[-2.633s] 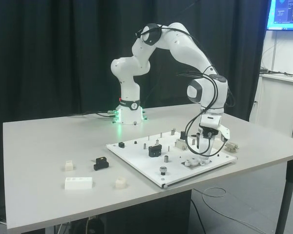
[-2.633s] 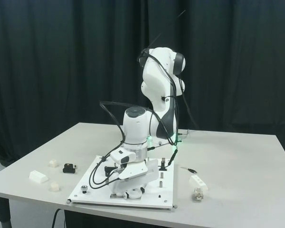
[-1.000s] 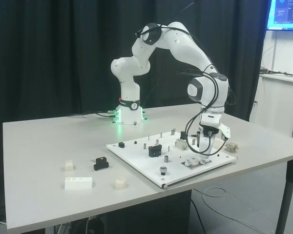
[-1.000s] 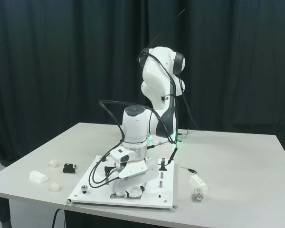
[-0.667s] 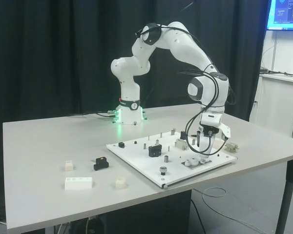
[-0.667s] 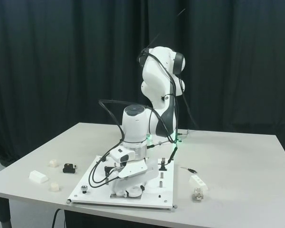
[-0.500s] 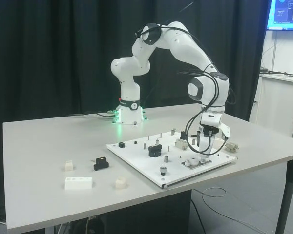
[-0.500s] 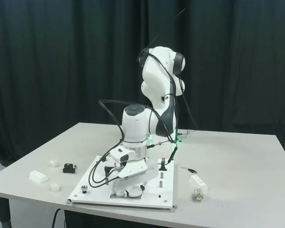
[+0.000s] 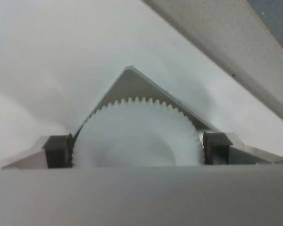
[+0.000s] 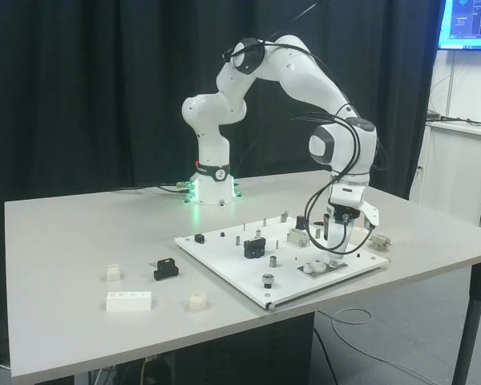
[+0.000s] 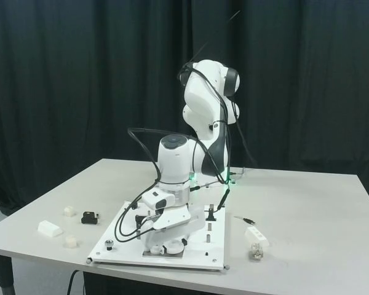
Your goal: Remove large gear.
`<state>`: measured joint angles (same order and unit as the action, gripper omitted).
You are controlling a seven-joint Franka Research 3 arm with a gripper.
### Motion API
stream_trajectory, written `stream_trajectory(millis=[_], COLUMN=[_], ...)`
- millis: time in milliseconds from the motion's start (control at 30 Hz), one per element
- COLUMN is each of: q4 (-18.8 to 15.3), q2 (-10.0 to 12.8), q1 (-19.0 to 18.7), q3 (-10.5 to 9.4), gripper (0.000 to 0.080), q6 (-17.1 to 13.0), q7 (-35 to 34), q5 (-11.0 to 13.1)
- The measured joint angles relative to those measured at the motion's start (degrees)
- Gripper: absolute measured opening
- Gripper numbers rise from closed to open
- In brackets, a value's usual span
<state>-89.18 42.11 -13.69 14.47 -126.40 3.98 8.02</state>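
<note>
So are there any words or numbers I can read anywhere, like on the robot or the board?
None can be read.
Screen in the room's top corner: shows something, too small to read.
Robot arm, white board, large gear: no writing visible.

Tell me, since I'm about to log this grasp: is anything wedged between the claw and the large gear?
Nothing visible stands between them. In the wrist view the large gear sits between the two black pads, with its toothed rim right up against them on both sides. The claw is low over the white board.
</note>
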Motion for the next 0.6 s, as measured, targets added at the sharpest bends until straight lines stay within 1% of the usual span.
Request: stream_trajectory(millis=[600], q4=[0.46], q2=[0.00], q1=[0.07], q3=[0.01], gripper=[0.0597], q6=[0.75], q7=[0.00], q5=[0.00])
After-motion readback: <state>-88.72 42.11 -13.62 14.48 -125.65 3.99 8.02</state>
